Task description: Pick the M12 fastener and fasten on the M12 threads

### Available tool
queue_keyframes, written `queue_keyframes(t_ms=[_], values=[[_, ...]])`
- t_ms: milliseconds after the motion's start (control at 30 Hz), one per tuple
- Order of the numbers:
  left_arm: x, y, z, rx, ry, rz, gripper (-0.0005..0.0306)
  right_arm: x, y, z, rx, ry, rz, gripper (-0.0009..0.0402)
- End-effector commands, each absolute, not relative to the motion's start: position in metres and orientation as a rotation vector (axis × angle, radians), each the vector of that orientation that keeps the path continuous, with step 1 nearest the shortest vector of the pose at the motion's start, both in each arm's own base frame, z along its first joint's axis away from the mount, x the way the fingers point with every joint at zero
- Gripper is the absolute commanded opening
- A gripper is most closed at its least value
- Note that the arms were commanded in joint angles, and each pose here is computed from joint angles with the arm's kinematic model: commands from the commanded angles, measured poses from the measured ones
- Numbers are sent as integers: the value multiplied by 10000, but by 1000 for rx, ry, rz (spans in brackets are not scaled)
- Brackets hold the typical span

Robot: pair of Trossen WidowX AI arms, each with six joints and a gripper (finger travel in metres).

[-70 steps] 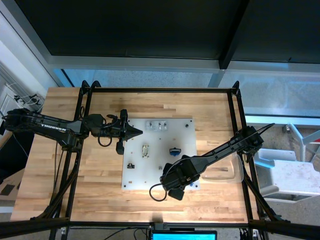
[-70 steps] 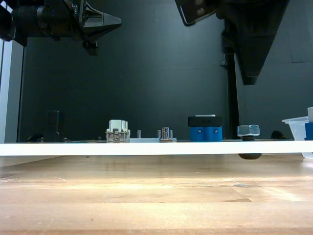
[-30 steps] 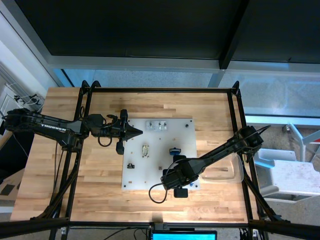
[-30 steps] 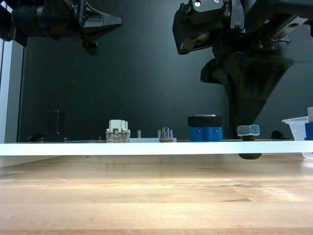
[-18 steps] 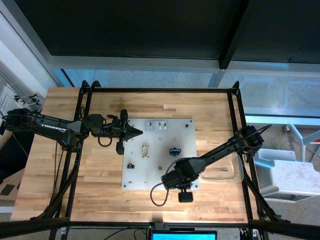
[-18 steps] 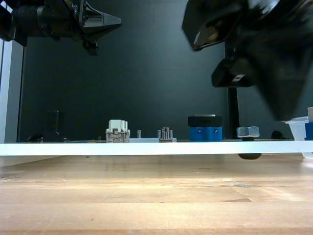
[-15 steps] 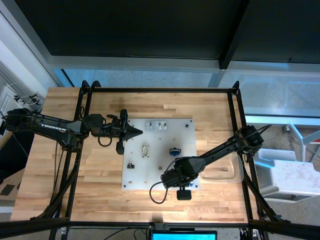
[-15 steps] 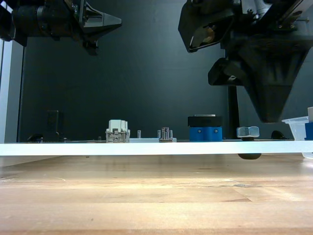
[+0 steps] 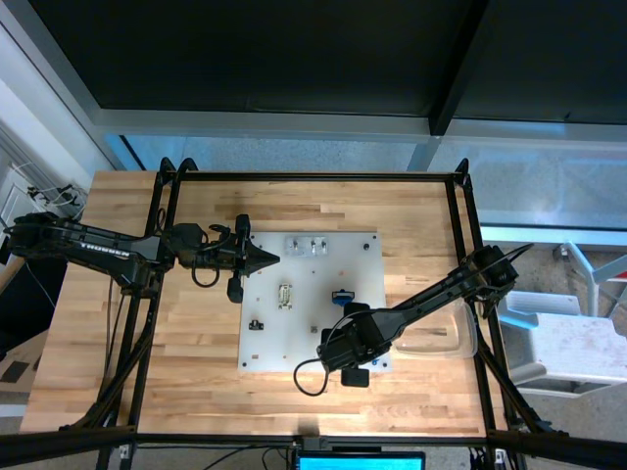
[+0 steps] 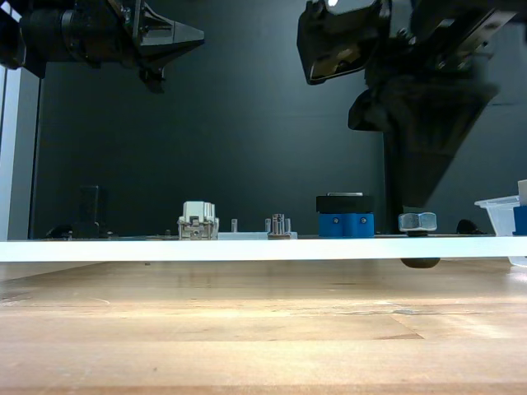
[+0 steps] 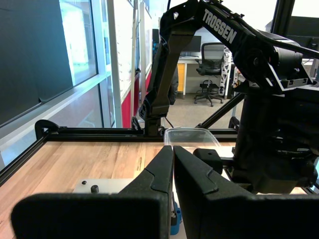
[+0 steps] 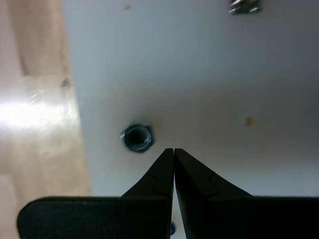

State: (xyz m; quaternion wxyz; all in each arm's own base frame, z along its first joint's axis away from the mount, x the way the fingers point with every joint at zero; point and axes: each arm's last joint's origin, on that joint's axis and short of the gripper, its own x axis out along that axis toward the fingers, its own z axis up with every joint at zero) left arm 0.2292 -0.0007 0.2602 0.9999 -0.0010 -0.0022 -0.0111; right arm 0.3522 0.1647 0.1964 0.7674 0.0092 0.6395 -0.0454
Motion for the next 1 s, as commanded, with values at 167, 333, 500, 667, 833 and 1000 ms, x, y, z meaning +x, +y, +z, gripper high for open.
queue_keyframes(t_ms=[167,333,500,667,833,1000], values=[[2292,-6,2602,-2,-5,-22,0,3536,1644,1911,19,1385,-109,0],[2292,-7,2602,-2,-5,-22,0,3541,1647,1894,27,1380,-100,0],[2292,-6,2602,-2,-5,-22,0,3546,1652,1861,36,1368,-92,0],[2292,-7,2602,-2,-5,-22,0,3545,1658,1840,50,1370,-75,0],[2292,-7,2602,-2,-5,-22,0,3529,1679,1825,98,1413,2,0],[2292,-6,2602,-2,-5,-22,0,3483,1722,1883,203,1515,166,0]])
